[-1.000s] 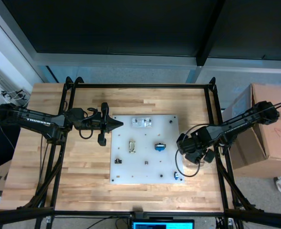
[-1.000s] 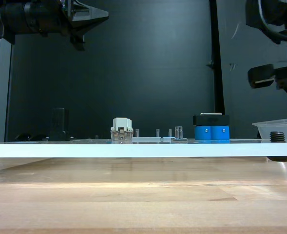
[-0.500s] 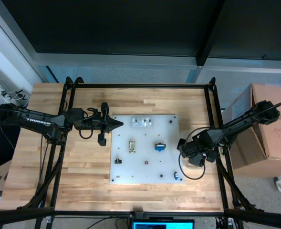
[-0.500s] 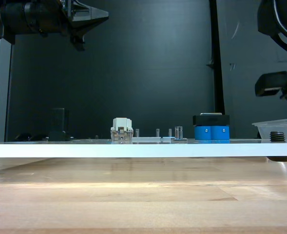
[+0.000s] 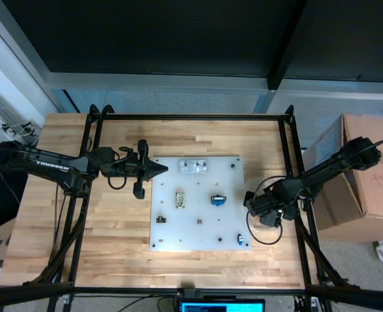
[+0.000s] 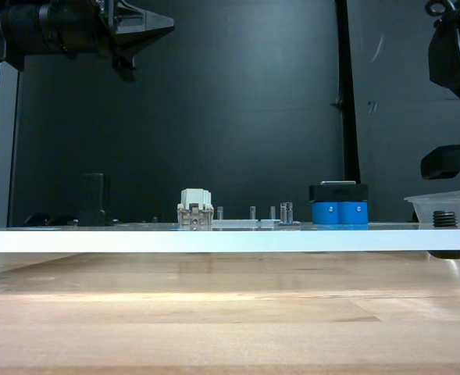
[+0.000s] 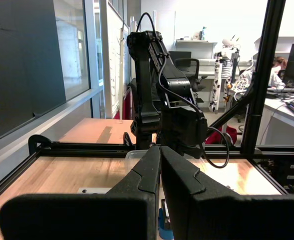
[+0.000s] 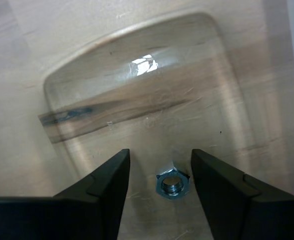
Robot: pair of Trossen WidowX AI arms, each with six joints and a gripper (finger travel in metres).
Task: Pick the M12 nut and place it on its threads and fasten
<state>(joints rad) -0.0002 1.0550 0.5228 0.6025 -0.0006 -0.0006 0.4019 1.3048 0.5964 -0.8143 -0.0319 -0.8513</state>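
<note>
Inside clear plastic tray point(image 8: 137, 100) we see small silver nut point(image 8: 172, 184) lying free between right gripper's point(image 8: 159, 156) parted fingers point(image 8: 112, 175); left gripper point(image 7: 160, 148) aloft by white board's point(image 5: 171, 240) left edge, fingers together, empty.

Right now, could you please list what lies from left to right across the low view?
The left tool, shut, high up → connector → silver post → blue block → bare stud before the tray, the right tool above, open astride the nut lying free inside.
</note>
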